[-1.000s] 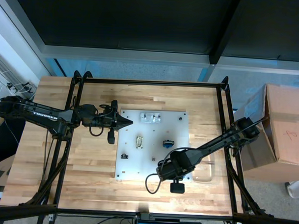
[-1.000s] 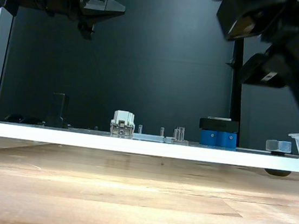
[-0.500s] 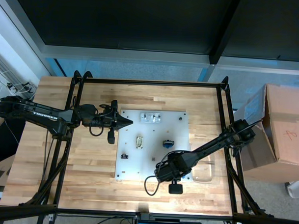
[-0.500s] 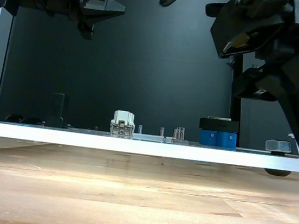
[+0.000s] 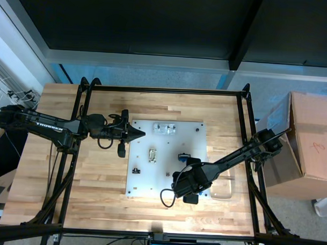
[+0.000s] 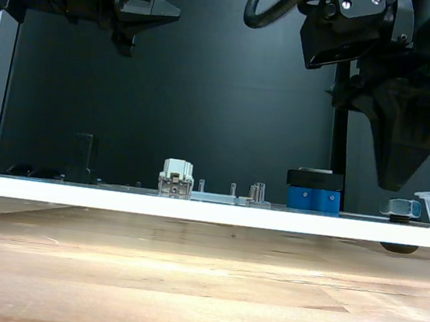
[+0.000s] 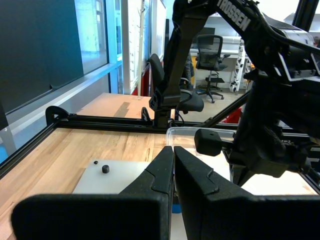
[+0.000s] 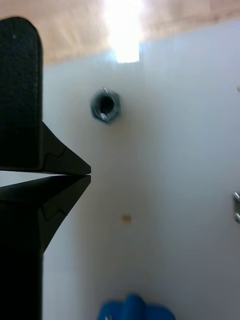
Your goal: Unfasten the M12 nut and place it in the container
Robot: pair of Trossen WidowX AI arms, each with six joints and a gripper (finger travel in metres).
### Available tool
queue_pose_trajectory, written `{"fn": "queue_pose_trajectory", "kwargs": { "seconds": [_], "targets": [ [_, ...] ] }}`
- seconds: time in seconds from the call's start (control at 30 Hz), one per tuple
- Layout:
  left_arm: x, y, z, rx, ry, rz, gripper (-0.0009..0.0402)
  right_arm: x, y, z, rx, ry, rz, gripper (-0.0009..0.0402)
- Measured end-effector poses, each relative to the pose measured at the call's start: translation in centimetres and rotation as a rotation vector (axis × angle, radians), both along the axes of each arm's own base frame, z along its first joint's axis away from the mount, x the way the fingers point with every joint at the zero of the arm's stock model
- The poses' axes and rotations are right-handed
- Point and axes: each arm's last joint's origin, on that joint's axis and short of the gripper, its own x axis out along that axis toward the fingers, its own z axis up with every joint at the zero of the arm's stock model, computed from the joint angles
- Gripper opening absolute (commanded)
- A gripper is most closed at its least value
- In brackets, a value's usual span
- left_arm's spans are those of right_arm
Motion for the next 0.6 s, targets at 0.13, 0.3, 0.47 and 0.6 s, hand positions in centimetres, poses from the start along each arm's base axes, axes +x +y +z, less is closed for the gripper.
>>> {"fn": "queue_pose_trajectory", "kwargs": {
  "seconds": [0.13,0.3,0.47,0.6],
  "targets": [
    [0.0,0.0,0.0,0.000,0.000,0.000,0.0000,0.1,0.6,0.1,0.155,0.042,0.016,0.0000],
    [0.0,0.0,0.0,0.000,0.000,0.000,0.0000,0.3,1.1,0.1,0.235,0.038,0.013,0.0000],
    [0.0,0.0,0.0,0.000,-0.001,0.000,0.0000,0.7,1.7,-0.9,0.234,0.036,0.022,0.0000],
    [0.0,0.0,0.0,0.000,0.000,0.000,0.0000,0.9,1.8,-1.5,0.234,0.038,0.024,0.0000]
  ]
}}
